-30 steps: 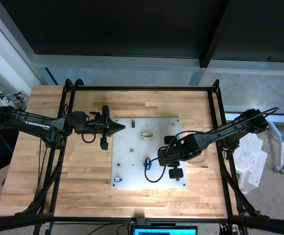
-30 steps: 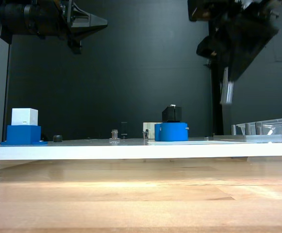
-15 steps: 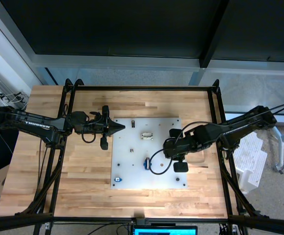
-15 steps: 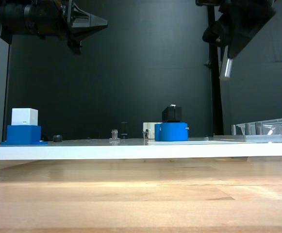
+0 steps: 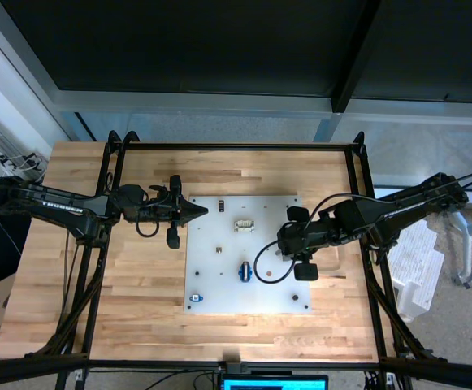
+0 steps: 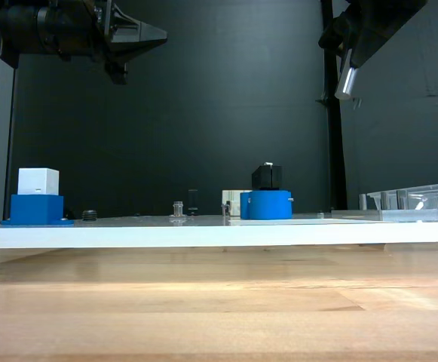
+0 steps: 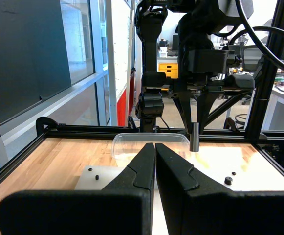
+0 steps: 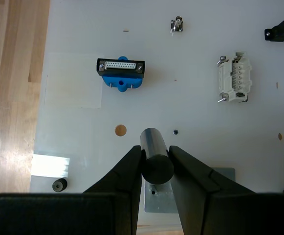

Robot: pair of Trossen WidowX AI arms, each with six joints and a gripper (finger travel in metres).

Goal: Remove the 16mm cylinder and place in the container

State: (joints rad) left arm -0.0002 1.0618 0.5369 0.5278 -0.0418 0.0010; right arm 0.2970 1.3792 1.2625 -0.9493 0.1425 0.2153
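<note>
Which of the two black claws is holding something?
The right gripper, above the white board, clamps a silver-grey metal cylinder; the left gripper, at the board's left edge, is shut, empty.

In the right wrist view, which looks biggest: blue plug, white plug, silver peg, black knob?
16mm cylinder (nearest, in the right gripper above the board), blue connector, white connector: too alike to rank.
Smallest: black knob.
Left gripper hangs at the board's left edge.

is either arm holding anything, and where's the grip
The right tool holds the 16mm cylinder by its upper end, high over the right side of the white board. The left tool, shut and empty, hovers by the board's left edge.
</note>
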